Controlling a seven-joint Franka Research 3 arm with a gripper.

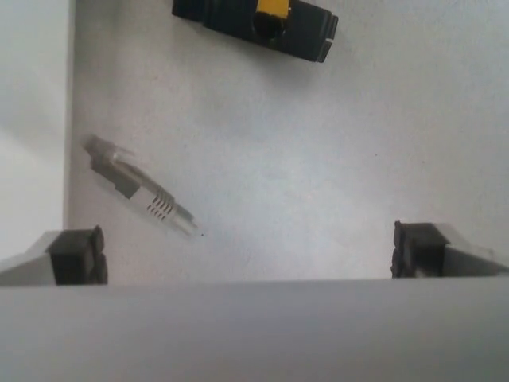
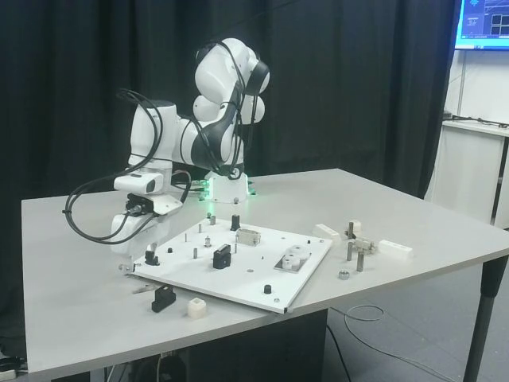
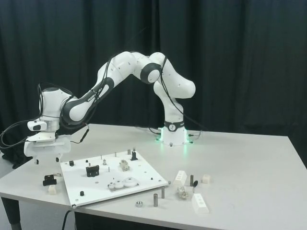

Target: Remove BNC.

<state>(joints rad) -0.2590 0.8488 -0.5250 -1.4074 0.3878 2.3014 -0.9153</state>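
Black fingertips of the gripper (image 1: 246, 253) stand wide apart and empty near the white board's (image 2: 238, 274) corner, where no BNC is identifiable, so it risks closing on the nearby clear-tabbed plug (image 1: 143, 195) instead.

I see a white arm (image 3: 124, 67) with black joints, a white board (image 2: 238, 267) on the grey table (image 2: 64, 239), and black pads (image 1: 79, 256) on my claw (image 1: 246, 255).
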